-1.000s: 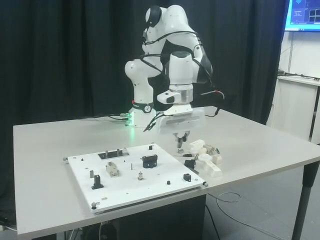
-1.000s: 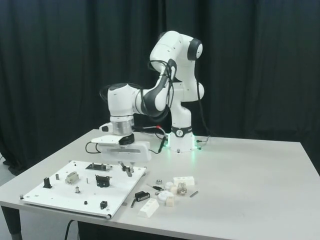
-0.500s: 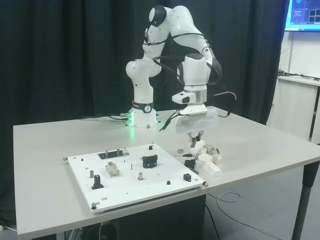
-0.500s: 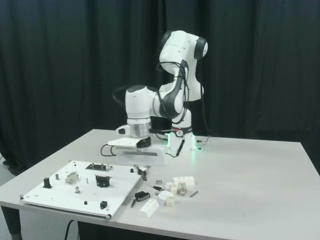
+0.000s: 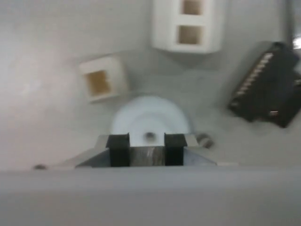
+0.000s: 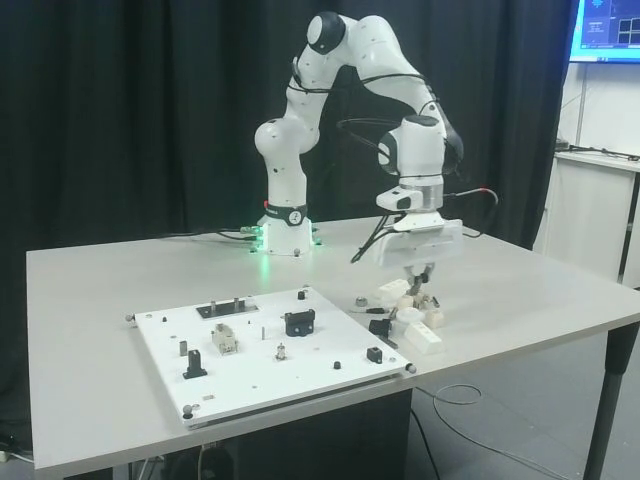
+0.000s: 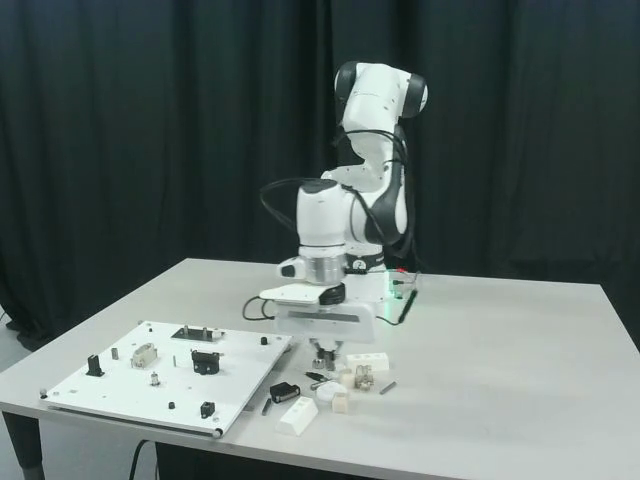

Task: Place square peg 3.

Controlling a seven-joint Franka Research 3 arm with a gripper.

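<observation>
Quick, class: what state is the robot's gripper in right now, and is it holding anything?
Gripper: shut on a grey metal peg, above the loose white parts.

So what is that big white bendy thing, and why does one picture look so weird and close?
That is a robot arm bolted on a grey table. Two pictures come from cameras standing in the room. The close one comes from a camera on the arm's wrist, looking down past its pincer, which grips a small grey metal piece. Below it lie little parts: a white round disc, white blocks with square holes and a black part. Beside them lies a white board with fittings on it.
</observation>
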